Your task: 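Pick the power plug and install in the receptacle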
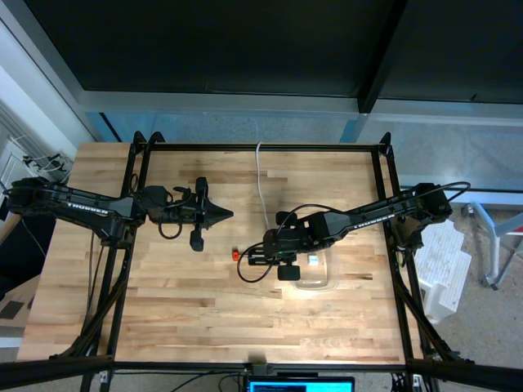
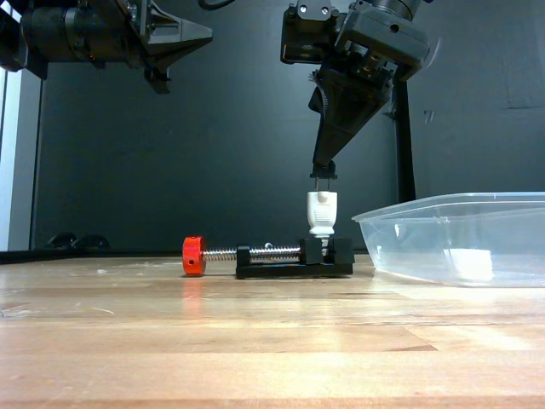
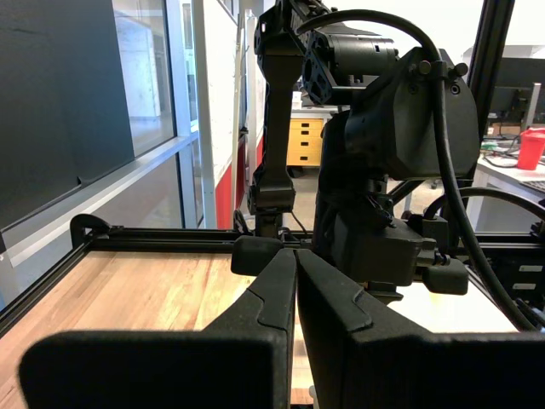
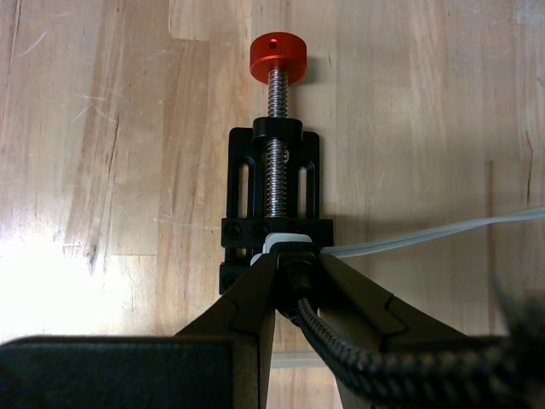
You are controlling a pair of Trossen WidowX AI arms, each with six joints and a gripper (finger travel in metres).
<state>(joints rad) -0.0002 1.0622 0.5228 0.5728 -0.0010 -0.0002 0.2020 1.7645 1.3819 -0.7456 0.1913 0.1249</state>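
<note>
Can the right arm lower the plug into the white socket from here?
Probably yes: the right gripper holds the plug just above the socket, nothing between. The left gripper is parked far left.

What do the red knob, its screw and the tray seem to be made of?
Knob: matte red, likely anodised metal or plastic. Screw: bare metal, shiny threads. Tray: clear, see-through plastic. Right gripper holds the power plug above the receptacle; left gripper hovers at left.

Clear plastic tray (image 2: 400, 247) (small whitish cube (image 2: 473, 264) inside), wooden table (image 1: 163, 294)
</note>
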